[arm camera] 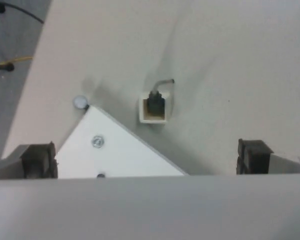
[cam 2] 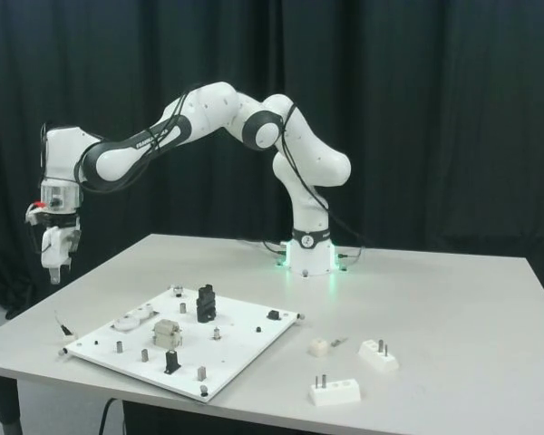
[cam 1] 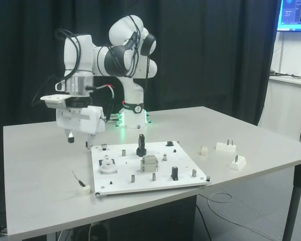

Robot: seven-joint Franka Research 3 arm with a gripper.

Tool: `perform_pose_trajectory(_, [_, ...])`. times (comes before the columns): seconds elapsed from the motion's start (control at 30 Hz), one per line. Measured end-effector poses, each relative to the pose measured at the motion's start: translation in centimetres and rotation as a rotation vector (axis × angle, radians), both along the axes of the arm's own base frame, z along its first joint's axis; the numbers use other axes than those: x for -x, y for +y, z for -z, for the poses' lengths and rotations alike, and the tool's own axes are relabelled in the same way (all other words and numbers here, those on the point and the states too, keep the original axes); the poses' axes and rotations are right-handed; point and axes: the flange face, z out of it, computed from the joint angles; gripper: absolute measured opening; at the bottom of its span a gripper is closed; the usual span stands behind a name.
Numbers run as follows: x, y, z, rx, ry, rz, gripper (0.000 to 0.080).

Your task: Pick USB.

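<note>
The USB plug (arm camera: 156,101) is black with a short bent cable stub, and it stands upright in a small white holder (arm camera: 153,111) on the grey table, just off a corner of the white board (arm camera: 115,155). In the room views the holder (cam 1: 84,189) (cam 2: 66,335) sits at the board's near-left corner. My gripper (arm camera: 145,159) hangs well above the holder, open, with nothing between its black fingertips (arm camera: 252,156). It also shows in the first room view, gripper (cam 1: 79,142), and in the second room view, gripper (cam 2: 54,272).
The white board (cam 1: 150,175) carries several pegs, a grey block (cam 1: 149,163) and black parts (cam 1: 141,144). Small white blocks (cam 1: 226,146) (cam 1: 238,162) lie to the right on the table. The table edge (arm camera: 27,95) runs close by the holder, with cables on the floor beyond.
</note>
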Motion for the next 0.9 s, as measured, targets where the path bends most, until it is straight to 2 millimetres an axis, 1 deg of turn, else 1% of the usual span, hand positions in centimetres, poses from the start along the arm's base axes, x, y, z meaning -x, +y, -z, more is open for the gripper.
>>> perform_pose_trajectory(0.33, [0.4, -0.7, 2.8, -0.009, 0.036, 0.007, 0.08])
perform_pose_trajectory(0.67, [0.9, -1.8, 4.8, -0.03, 0.035, 0.03, 0.08])
perform_pose_trajectory(0.9, [0.8, -2.2, 6.1, -0.046, 0.019, 0.022, 0.08])
